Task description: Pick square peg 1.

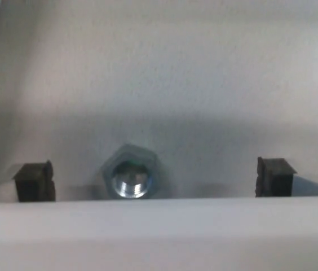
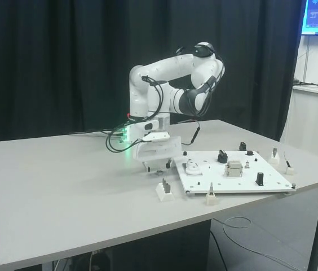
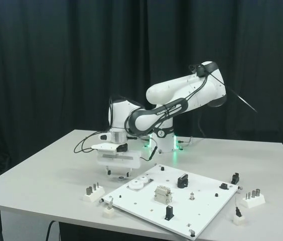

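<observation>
Claw (image 1: pixel 153 180): fingers wide apart, holding nothing, low over the grey desk (image 2: pixel 63 180), just off the white board (image 3: pixel 146 201).
Hex nut (image 1: pixel 129 179): lies on the desk between the black fingertips (image 1: pixel 35 182), touching neither.
Pegs (image 3: pixel 94 188): upright in a small white holder (image 2: pixel 164 193) on the desk, near the claw, towards the desk's front edge. Which one is square peg 1 cannot be told.
</observation>
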Tool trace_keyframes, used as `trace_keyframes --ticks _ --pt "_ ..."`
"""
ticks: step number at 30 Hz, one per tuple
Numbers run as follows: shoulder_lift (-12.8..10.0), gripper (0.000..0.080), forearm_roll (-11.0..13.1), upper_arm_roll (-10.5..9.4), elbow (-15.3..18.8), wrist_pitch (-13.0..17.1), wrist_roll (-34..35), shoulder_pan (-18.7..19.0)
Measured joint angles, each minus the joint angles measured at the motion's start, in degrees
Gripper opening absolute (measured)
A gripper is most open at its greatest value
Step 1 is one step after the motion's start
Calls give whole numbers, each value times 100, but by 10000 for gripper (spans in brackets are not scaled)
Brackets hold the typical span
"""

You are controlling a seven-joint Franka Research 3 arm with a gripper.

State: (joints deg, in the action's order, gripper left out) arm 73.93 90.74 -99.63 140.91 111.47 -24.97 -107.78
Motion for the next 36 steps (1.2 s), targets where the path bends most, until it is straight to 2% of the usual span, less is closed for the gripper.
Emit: trace_keyframes --ticks 14,36 --pt "-17 800 -51 277 -59 -127 0 7" --pt "-20 800 -212 478 -208 -141 0 -4"
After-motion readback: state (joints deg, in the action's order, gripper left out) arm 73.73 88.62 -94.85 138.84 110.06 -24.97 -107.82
